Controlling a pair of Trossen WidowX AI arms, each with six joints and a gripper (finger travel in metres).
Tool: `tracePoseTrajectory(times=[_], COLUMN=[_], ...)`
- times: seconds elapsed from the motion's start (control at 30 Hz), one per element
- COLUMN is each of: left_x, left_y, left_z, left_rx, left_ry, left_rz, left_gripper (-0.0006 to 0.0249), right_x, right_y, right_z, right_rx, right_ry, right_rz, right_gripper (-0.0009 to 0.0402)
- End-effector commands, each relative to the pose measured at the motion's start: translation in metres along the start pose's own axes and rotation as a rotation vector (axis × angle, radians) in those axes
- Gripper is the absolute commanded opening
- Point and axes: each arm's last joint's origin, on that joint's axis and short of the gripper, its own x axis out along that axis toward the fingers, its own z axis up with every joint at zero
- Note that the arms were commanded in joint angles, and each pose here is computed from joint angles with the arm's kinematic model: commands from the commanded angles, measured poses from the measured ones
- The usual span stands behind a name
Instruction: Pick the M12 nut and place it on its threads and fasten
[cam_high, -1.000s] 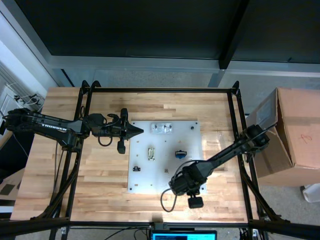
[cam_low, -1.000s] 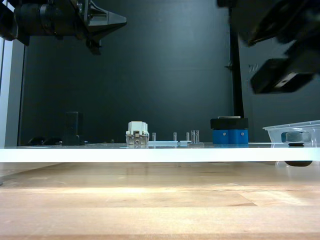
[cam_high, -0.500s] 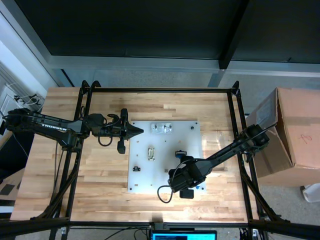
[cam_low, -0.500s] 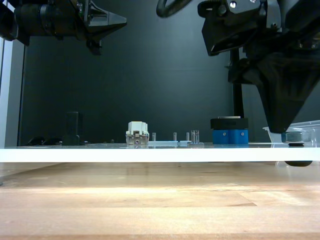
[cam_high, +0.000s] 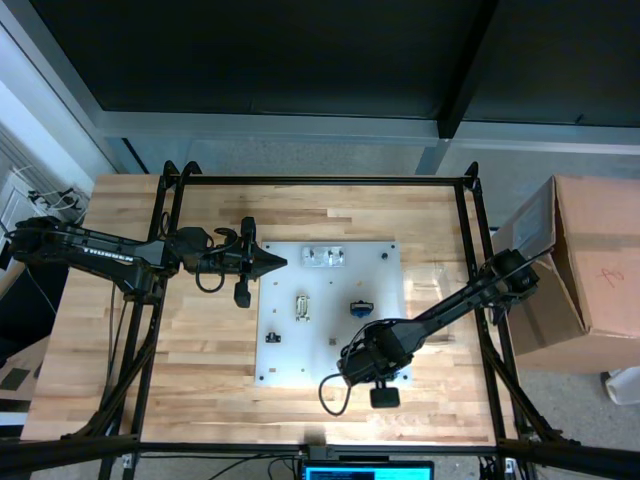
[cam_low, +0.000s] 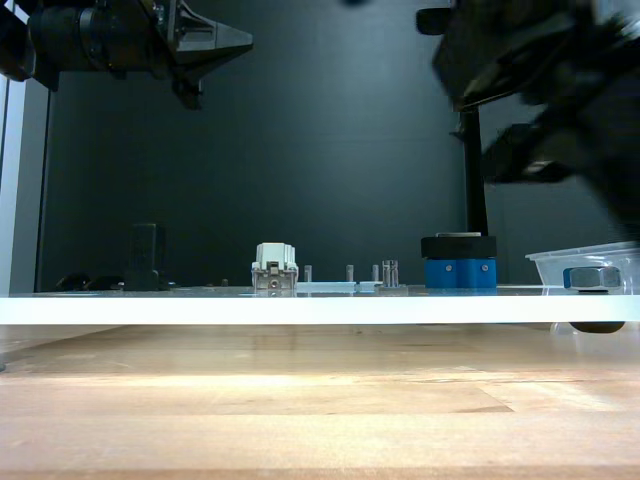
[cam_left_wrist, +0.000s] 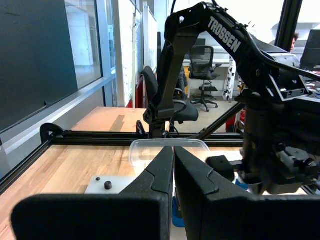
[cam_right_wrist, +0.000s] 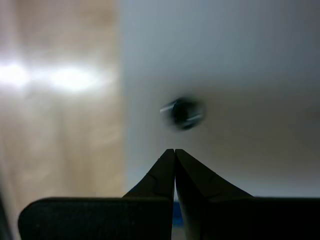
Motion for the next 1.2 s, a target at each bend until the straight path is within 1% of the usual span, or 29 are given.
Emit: tracePoseTrajectory(times=[0.03, 0.07, 0.1, 0.27, 0.3, 0.37, 0.5, 0.53, 0.6, 0.7, 0.73, 0.77, 0.87, 0.9, 0.93, 1.1, 1.2], left_x=[0.0001, 0.0001, 0.0001, 0.0001, 0.0001, 0.0001, 0.0001, 0.0001, 0.0001, 0.0001, 0.0001, 0.0001, 0.0001, 0.0001, 0.0001, 0.0001, 0.0001], left_y=[0.0, 0.0, 0.0, 0.0001, 0.0001, 0.0, 0.0, 0.0, 0.0, 0.0, 0.0, 0.0, 0.0, 0.0, 0.0001, 0.0, 0.0001], left_z=[-0.0001, -0.0001, -0.0001, -0.0001, 0.0, -0.0001, -0.0001, 0.0, -0.0002, -0.0001, -0.0001, -0.0001, -0.0001, -0.0001, -0.0001, -0.0001, -0.0001], left_rx=[0.0, 0.0, 0.0, 0.0, 0.0, 0.0, 0.0, 0.0, 0.0, 0.0, 0.0, 0.0, 0.0, 0.0, 0.0, 0.0, 0.0], left_ry=[0.0, 0.0, 0.0, 0.0, 0.0, 0.0, 0.0, 0.0, 0.002, 0.0, 0.0, 0.001, 0.0, 0.0, 0.0, 0.001, 0.001], left_rz=[0.0, 0.0, 0.0, 0.0, 0.0, 0.0, 0.0, 0.0, 0.0, 0.0, 0.0, 0.0, 0.0, 0.0, 0.0, 0.0, 0.0], left_gripper=[0.0, 0.0, 0.0, 0.0, 0.0, 0.0, 0.0, 0.0, 0.0, 0.0, 0.0, 0.0, 0.0, 0.0, 0.0, 0.0, 0.0], right_x=[-0.0007, -0.0008, -0.0008, 0.0012, 0.0023, 0.005, 0.008, 0.0079, 0.0067, 0.0062, 0.0061, 0.0059, 0.0051, 0.0049, 0.0048, 0.0047, 0.0004], right_y=[-0.0023, -0.0027, -0.003, -0.0018, -0.0014, 0.0002, 0.0045, 0.0052, 0.0056, 0.005, 0.0042, 0.003, -0.0014, -0.0025, -0.0029, -0.0032, -0.0032], right_z=[0.0013, 0.0016, 0.0018, 0.0036, 0.0036, 0.0029, -0.0019, -0.0026, -0.004, -0.0045, -0.0044, -0.0042, -0.0031, -0.0025, -0.0023, -0.0021, -0.0027], right_rx=[0.046, 0.059, 0.067, 0.066, 0.068, 0.063, 0.05, 0.05, 0.051, 0.052, 0.053, 0.06, 0.096, 0.106, 0.117, 0.114, 0.106], right_ry=[-0.052, -0.063, -0.067, -0.085, -0.083, -0.062, 0.047, 0.065, 0.084, 0.086, 0.072, 0.053, -0.021, -0.04, -0.051, -0.056, -0.066], right_rz=[-0.09, -0.108, -0.113, -0.1, -0.083, -0.022, 0.162, 0.19, 0.204, 0.188, 0.159, 0.117, -0.025, -0.057, -0.074, -0.08, -0.074], right_gripper=[0.0, 0.0, 0.0, 0.0, 0.0, 0.0, 0.0, 0.0, 0.0, 0.0, 0.0, 0.0, 0.0, 0.0, 0.0, 0.0, 0.0])
